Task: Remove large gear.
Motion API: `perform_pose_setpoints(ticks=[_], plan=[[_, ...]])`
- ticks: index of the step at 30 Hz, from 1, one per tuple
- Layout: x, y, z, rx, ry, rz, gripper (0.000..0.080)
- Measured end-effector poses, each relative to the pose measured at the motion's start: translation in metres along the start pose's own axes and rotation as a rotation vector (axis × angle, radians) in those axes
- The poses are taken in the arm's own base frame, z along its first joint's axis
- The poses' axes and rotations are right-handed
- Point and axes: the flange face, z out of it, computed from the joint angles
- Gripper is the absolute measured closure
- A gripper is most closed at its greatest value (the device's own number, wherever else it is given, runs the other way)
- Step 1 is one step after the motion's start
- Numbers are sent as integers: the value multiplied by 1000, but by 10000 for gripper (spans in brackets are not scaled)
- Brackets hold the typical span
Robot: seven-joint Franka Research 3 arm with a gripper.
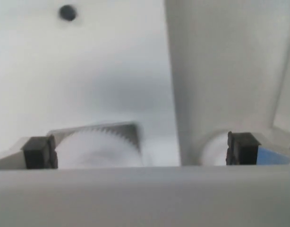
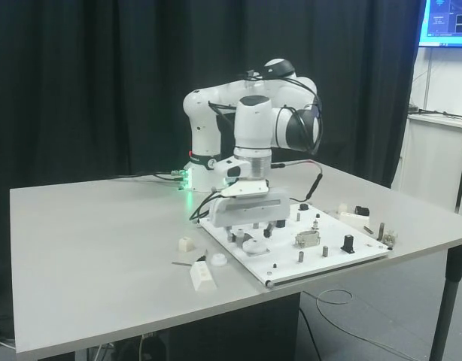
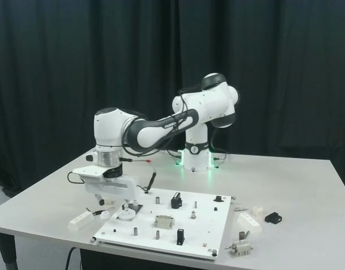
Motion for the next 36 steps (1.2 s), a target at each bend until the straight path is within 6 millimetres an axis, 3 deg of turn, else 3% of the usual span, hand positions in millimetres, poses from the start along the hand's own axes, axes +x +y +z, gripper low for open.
perform_pose_setpoints(ticks=[17, 36], plan=[[-40, -3, 9, -32, 32, 21, 3], [-49, -2, 22, -14, 42, 73, 3]])
